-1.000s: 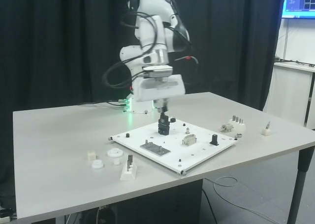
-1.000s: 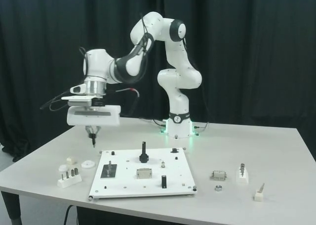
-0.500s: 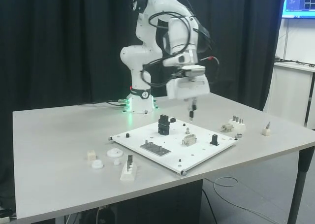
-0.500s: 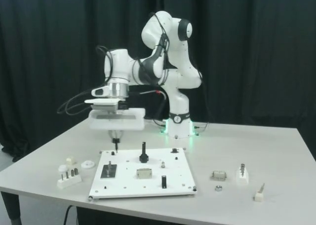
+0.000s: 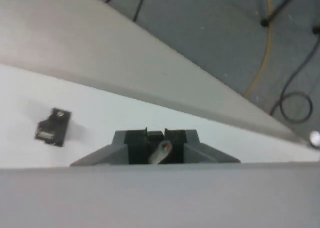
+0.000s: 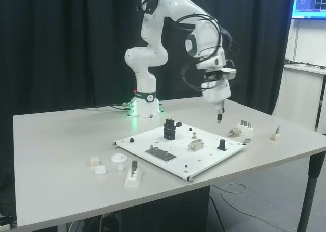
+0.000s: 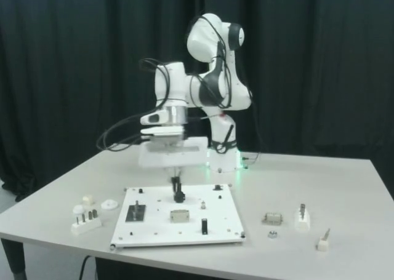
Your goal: Insert USB.
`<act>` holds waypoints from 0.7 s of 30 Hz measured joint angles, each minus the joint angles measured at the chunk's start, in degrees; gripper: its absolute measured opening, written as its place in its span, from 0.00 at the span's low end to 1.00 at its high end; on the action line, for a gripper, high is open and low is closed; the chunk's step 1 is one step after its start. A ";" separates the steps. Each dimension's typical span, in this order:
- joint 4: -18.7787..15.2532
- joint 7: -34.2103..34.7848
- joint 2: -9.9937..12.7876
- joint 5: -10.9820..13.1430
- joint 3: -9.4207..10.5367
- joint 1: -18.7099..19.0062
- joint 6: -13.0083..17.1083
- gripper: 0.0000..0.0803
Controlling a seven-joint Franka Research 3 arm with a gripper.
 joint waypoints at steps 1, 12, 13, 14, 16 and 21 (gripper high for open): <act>0.00 -1.16 0.02 -0.04 0.33 0.00 -0.24 0.08; 0.02 -18.26 0.35 -0.84 3.08 0.03 -2.49 0.08; 0.03 -19.95 0.38 -0.84 3.19 0.03 -2.66 0.08; 0.03 -21.32 0.41 -0.84 3.28 0.03 -2.79 0.08; 0.04 -23.85 0.45 -0.84 3.44 0.03 -3.23 0.08; 0.11 -29.72 0.47 -0.75 3.68 0.04 -4.46 0.08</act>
